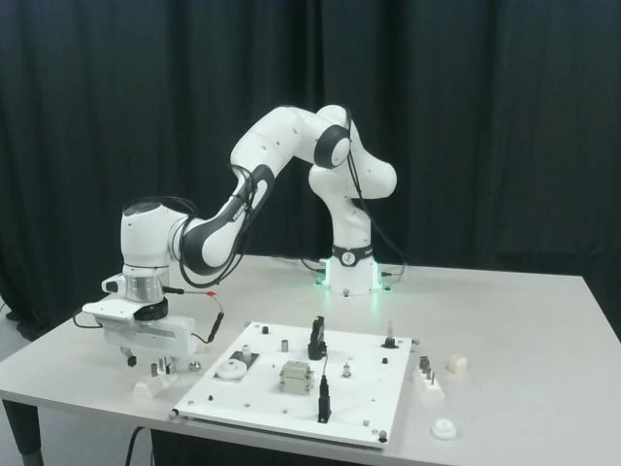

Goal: Pick round peg 3.

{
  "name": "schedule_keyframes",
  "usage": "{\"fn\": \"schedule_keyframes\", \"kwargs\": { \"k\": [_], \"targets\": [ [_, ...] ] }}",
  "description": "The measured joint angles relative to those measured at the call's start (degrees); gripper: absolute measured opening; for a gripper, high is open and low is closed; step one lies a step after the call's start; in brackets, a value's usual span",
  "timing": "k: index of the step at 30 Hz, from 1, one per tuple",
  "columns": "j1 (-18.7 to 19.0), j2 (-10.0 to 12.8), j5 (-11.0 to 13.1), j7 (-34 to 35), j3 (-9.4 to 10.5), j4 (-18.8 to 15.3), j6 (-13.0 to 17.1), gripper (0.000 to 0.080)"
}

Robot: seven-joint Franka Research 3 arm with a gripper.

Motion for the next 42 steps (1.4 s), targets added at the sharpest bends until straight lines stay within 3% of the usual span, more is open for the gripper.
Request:
{"fn": "schedule_keyframes", "kwargs": {
  "k": [20,21,26,27,32,33,42],
  "targets": [
    [-0.15,0.6,-0.02,-3.58,0.07,0.01,-0.46,0.08],
    [-0.18,0.6,-0.04,-3.77,0.07,0.01,-0.54,0.0692],
    [-0.38,0.61,-0.07,-4.08,0.06,0.01,-0.77,0.0692],
    [-0.42,0.61,-0.07,-4.08,0.06,0.01,-0.84,0.0522],
    [-0.53,0.62,-0.07,-4.08,0.06,0.01,-1.07,0.0522],
    [-0.54,0.62,-0.07,-4.08,0.06,0.01,-1.11,0.0314],
    [-0.58,0.64,-0.07,-4.08,0.06,0.14,-1.6,0.0314]
  ]
}}
